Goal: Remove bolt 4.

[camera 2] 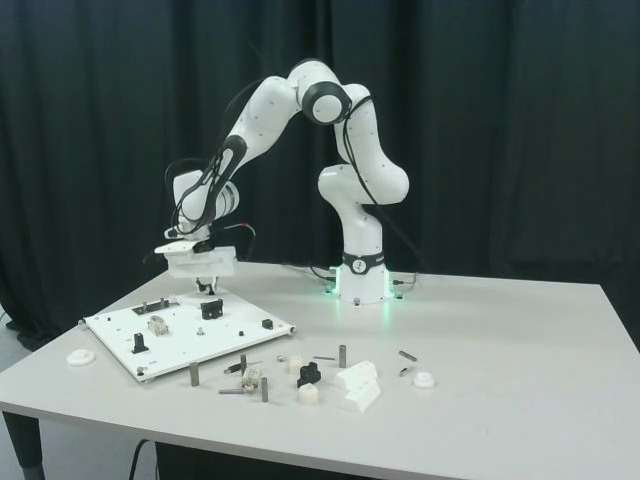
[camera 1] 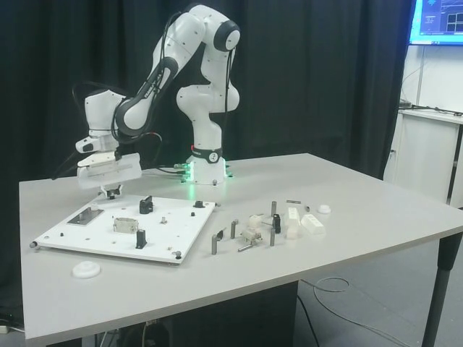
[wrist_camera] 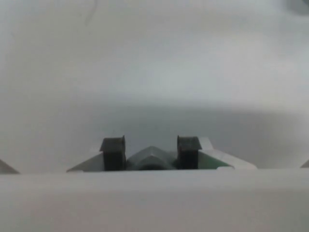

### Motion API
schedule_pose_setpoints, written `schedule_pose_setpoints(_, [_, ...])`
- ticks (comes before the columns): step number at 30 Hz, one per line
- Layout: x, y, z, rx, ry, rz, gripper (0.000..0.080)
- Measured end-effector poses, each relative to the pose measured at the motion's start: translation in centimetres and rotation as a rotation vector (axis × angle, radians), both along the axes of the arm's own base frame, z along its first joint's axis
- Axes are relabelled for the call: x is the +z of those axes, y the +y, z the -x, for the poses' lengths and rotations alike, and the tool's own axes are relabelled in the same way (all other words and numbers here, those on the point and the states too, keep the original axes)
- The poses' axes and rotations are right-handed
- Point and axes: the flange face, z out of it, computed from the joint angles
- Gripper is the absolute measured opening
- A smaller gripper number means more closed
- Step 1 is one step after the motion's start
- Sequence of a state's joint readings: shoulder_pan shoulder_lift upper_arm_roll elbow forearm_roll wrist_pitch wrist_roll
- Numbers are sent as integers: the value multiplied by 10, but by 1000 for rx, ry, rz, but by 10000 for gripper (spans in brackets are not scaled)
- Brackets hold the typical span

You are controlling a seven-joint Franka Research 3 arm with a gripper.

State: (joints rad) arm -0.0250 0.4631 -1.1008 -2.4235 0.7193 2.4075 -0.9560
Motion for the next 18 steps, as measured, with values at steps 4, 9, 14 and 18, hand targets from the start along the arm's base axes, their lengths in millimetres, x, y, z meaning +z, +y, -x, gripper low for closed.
schedule_pose_setpoints(4, [5,0,-2,10,-8,5,228])
schedule_pose_setpoints(9, [12,-2,-4,24,-12,14,228])
schedule_pose_setpoints(14, [19,-3,-4,20,-19,25,228])
schedule_pose_setpoints(18, [23,-3,-4,13,-21,26,228])
